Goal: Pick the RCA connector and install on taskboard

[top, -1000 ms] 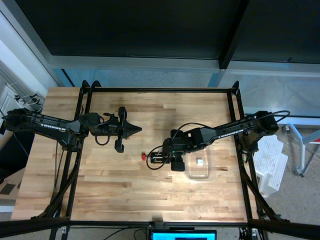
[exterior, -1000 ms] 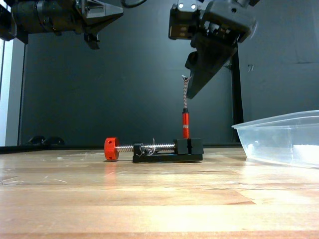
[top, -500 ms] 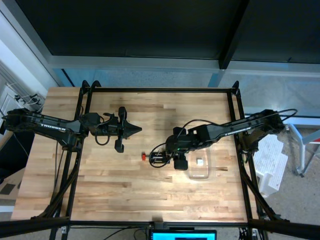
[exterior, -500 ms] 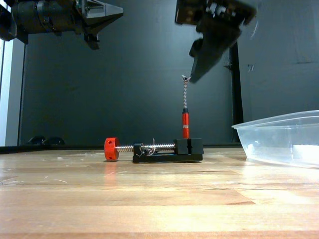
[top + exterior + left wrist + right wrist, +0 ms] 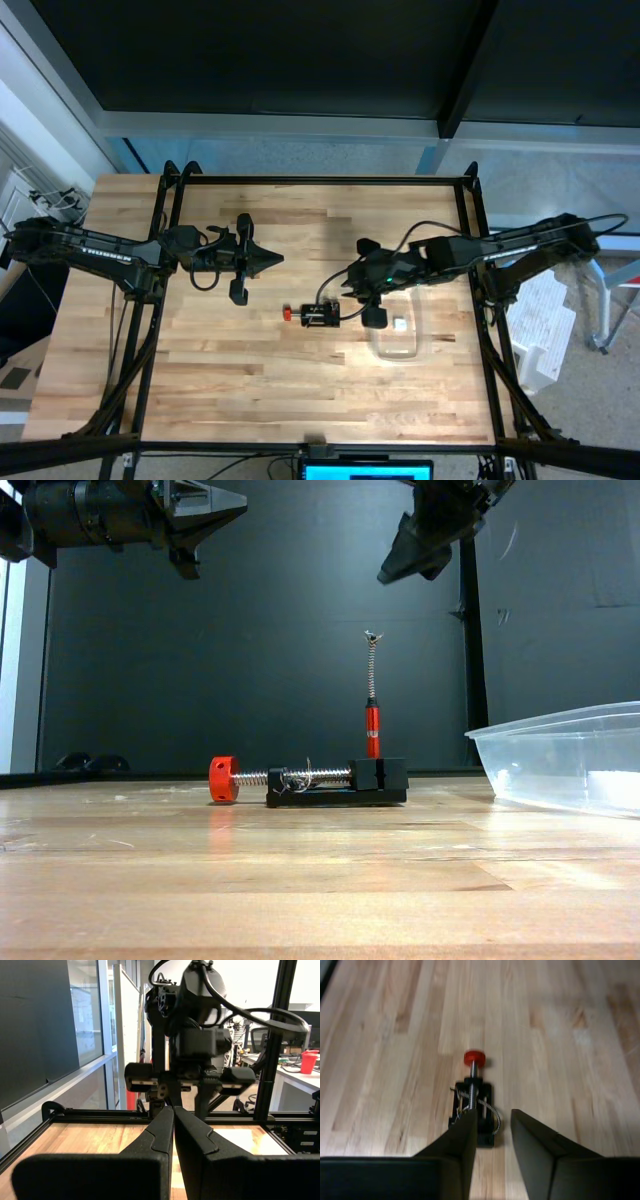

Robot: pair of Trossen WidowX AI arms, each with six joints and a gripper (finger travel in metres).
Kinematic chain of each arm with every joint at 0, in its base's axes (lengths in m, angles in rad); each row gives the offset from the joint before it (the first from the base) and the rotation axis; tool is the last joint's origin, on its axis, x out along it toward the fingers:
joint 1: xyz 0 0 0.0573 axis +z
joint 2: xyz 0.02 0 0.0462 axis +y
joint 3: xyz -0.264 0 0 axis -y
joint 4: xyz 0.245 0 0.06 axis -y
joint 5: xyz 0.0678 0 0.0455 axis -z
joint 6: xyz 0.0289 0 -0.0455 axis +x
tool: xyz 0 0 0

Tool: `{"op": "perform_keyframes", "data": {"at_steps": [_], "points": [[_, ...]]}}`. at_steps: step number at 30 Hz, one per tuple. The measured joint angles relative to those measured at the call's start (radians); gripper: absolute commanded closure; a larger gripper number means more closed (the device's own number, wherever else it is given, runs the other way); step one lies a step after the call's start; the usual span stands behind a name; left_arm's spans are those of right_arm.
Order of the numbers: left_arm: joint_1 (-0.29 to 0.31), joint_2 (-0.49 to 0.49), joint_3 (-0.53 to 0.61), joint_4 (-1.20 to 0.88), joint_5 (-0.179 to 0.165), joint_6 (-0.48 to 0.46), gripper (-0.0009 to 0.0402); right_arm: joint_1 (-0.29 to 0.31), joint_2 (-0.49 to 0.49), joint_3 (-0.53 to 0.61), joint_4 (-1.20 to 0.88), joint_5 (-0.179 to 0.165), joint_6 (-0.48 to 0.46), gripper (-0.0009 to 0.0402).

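The RCA connector [image 5: 372, 720] is seated upright in the taskboard [image 5: 380, 777], below the narrowly open, empty right gripper [image 5: 494, 1125]. The left gripper [image 5: 174, 1115] is parked well aside, closed. Installation is judged complete; clear retraction is required.

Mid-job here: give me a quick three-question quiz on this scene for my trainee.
1. Fill in: the left claw, parked high over the left part of the table, is ___ (open or shut).
2. The RCA connector is: A) lying flat on the table; B) standing upright on the taskboard; C) clamped in the left claw.
3. True or false: the right claw is gripping the RCA connector.
Key: 1 shut. 2 B. 3 false: it hangs open above and to the right of the connector, apart from it.
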Motion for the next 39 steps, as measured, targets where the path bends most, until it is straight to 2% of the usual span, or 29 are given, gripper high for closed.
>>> {"op": "perform_keyframes", "data": {"at_steps": [4, 8, 14, 16, 29, 34, 39], "points": [[0.0, 0.0, 0.0, 0.0, 0.0, 0.0, 0.0393, -0.025, -0.087, -0.093, 0.117, 0.0, 0.0, 0.0395], [0.0, 0.0, 0.0, 0.0, 0.0, 0.0, 0.0393, -0.06, -0.16, -0.163, 0.214, -0.006, -0.018, 0.0389], [0.0, 0.0, 0.0, 0.0, 0.0, 0.0, 0.0393, -0.113, -0.232, -0.234, 0.349, -0.095, -0.026, 0.0394], [0.0, 0.0, 0.0, 0.0, 0.0, 0.0, 0.0393, -0.124, -0.254, -0.262, 0.403, -0.101, -0.023, 0.0393], [0.0, 0.0, 0.0, 0.0, 0.0, 0.0, 0.0393, -0.129, -0.366, -0.456, 0.735, -0.098, 0.009, 0.0393], [0.0, 0.0, 0.0, 0.0, 0.0, 0.0, 0.0393, -0.129, -0.406, -0.526, 0.833, -0.072, 0.027, 0.0393], [0.0, 0.0, 0.0, 0.0, 0.0, 0.0, 0.0393, -0.129, -0.447, -0.584, 0.892, -0.072, 0.035, 0.0393]]}}
